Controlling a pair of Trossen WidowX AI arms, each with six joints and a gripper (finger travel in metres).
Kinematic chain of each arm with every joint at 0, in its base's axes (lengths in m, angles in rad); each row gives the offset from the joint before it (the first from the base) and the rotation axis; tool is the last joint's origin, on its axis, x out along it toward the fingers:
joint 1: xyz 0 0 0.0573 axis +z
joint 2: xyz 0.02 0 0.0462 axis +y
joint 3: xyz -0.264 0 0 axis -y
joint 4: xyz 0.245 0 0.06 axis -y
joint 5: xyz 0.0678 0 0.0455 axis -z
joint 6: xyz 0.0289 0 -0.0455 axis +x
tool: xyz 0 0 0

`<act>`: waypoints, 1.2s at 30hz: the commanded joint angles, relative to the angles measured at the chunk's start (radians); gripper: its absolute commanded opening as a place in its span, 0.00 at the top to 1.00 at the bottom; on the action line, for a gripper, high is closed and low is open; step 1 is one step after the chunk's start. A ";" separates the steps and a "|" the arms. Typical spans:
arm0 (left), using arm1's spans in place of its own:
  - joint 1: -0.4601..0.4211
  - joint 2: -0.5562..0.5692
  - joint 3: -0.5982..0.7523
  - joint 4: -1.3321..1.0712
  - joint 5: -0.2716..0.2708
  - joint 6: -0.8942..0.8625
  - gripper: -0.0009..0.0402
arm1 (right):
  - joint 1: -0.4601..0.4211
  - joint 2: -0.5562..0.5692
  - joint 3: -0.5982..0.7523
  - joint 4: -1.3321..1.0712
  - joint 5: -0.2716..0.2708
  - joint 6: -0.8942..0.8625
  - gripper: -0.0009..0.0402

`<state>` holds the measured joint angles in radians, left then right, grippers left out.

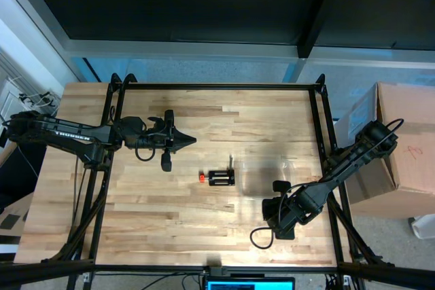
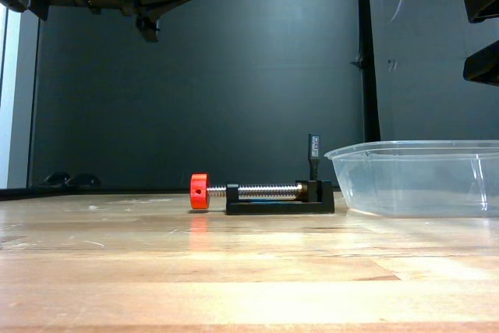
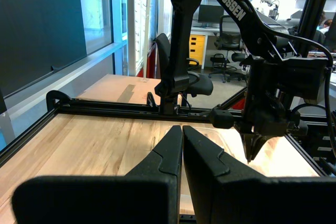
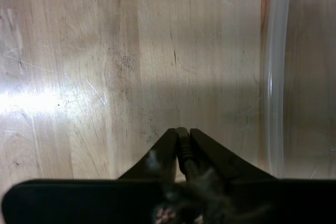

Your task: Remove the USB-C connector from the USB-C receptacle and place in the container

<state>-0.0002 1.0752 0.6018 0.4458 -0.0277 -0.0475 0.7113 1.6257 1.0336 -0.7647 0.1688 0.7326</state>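
Note:
My right gripper (image 1: 275, 216) hangs high over the table's near right part, pointing down. In the right wrist view it (image 4: 181, 132) is shut on a small dark ridged piece, the USB-C connector (image 4: 184, 149), held above bare wood beside the clear container's rim (image 4: 273, 77). A small black vise (image 1: 221, 178) with a red knob (image 2: 199, 191) sits mid-table. A black upright receptacle piece (image 2: 313, 154) stands in the vise, next to the container (image 2: 413, 181). My left gripper (image 1: 190, 140) hovers high at the left, pointing right, shut with nothing in it (image 3: 182, 135).
A black frame (image 1: 217, 87) runs around the wooden table. A cardboard box (image 1: 401, 147) stands off the table's right edge. The right arm (image 3: 273, 98) shows in the left wrist view, beyond the left gripper's tips.

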 commanded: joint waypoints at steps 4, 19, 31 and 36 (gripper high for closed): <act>0.000 0.000 0.000 0.000 0.000 0.000 0.98 | 0.000 0.000 0.000 -0.001 0.001 0.001 0.68; 0.000 0.000 0.000 0.000 0.000 0.000 0.98 | 0.000 0.000 0.000 0.000 0.002 0.001 0.49; 0.000 0.000 0.000 0.000 0.000 0.000 0.98 | -0.006 0.008 0.110 -0.006 -0.053 0.043 0.55; 0.000 0.000 0.000 0.000 0.000 0.000 0.98 | -0.023 0.037 0.119 -0.010 -0.058 0.049 0.56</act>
<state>-0.0002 1.0752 0.6018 0.4458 -0.0273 -0.0471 0.6941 1.6524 1.1519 -0.7750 0.1131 0.7776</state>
